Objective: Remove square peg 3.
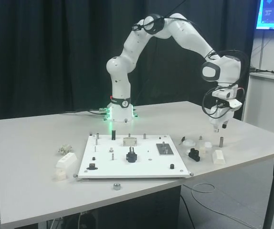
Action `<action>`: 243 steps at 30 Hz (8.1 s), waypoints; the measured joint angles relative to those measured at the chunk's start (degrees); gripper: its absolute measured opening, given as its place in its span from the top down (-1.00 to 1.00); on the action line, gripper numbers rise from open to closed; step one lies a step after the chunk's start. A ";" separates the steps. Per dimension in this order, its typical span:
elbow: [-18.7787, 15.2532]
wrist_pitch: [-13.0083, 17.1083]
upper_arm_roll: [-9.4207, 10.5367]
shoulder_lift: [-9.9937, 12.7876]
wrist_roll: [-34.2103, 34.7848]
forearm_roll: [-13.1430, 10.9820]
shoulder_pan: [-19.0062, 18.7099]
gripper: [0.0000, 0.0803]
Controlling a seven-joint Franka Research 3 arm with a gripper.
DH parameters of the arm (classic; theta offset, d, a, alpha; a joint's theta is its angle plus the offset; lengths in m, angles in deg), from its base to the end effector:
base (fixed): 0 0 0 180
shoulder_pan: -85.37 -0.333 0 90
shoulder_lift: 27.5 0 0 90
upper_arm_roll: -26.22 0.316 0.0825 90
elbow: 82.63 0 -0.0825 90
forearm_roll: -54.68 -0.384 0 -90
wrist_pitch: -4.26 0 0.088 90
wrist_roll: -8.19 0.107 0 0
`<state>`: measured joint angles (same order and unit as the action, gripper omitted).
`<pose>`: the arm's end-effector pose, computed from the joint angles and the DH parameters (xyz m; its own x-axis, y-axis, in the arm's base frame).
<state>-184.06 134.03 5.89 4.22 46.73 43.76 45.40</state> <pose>0.6101 0.2438 0.2632 0.9185 -0.3953 0.0120 -0.3955 -0.9175 0.0415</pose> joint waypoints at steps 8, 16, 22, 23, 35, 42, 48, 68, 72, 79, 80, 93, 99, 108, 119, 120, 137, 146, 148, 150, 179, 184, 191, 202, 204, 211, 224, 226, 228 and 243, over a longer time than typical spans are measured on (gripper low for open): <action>0.00 0.98 -0.48 0.77 0.00 0.00 0.06 -0.99; 0.00 1.61 -0.62 1.13 1.03 0.03 0.85 -0.99; 0.04 1.38 -1.95 1.08 1.30 0.72 1.16 -0.99; 0.04 1.18 -2.32 1.04 1.31 0.92 1.16 -0.99; 0.08 -4.56 -6.11 -1.39 1.37 5.44 3.03 -0.99; 0.02 -7.02 -5.98 -3.31 0.17 9.21 6.88 -0.99; -0.41 -7.82 -5.48 -4.68 -3.28 10.85 11.23 -0.99; -0.83 -7.21 -2.29 -6.78 -21.88 11.42 26.80 -0.99; -0.83 -6.86 -2.28 -6.85 -24.99 11.42 28.92 -0.99; -0.83 -6.20 -2.28 -6.93 -29.56 11.32 32.29 -0.99; -0.83 -6.13 -2.28 -6.93 -30.02 11.27 32.78 -0.99; -2.37 -6.11 -2.42 -7.72 -34.11 9.00 36.17 -0.99; -4.44 -6.11 -2.80 -9.18 -34.69 9.02 36.62 -0.99; -7.54 -6.03 -4.57 -11.41 -36.35 9.04 36.67 -0.99; -11.08 -3.96 -6.67 -13.28 -38.07 9.09 36.67 -0.99; -11.41 -3.65 -6.96 -13.36 -38.26 9.11 36.67 -0.99; -15.10 3.08 -11.29 -13.49 -40.40 7.66 37.09 -0.99; -16.64 5.07 -12.19 -13.49 -40.40 5.64 38.34 -0.99; -17.05 5.48 -12.42 -13.49 -40.40 5.17 38.56 -0.99; -17.42 5.84 -12.57 -13.49 -40.65 4.65 38.78 -0.99; -20.45 11.98 -11.19 -12.52 -47.82 -8.09 38.71 -0.99; -20.95 12.95 -10.76 -12.44 -47.83 -8.79 38.71 -0.99; -21.42 13.63 -10.54 -12.44 -47.83 -8.96 38.60 -0.99; -22.19 11.39 -10.27 -13.41 -47.82 -9.04 37.44 -0.99; -22.64 10.76 -10.27 -13.96 -47.74 -9.04 37.13 -0.99; -25.39 9.01 -10.28 -17.02 -46.94 -9.04 36.09 -0.99; -33.31 8.85 -10.29 -24.38 -45.03 -6.94 34.21 -0.99; -34.36 8.91 -10.29 -25.28 -43.96 -6.16 33.93 -0.99; -35.38 9.00 -10.29 -26.12 -42.61 -5.19 33.68 -0.99; -39.68 9.56 -10.29 -28.71 -36.40 -0.31 32.99 -0.99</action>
<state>-223.75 143.59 -4.41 -24.49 10.32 43.44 78.39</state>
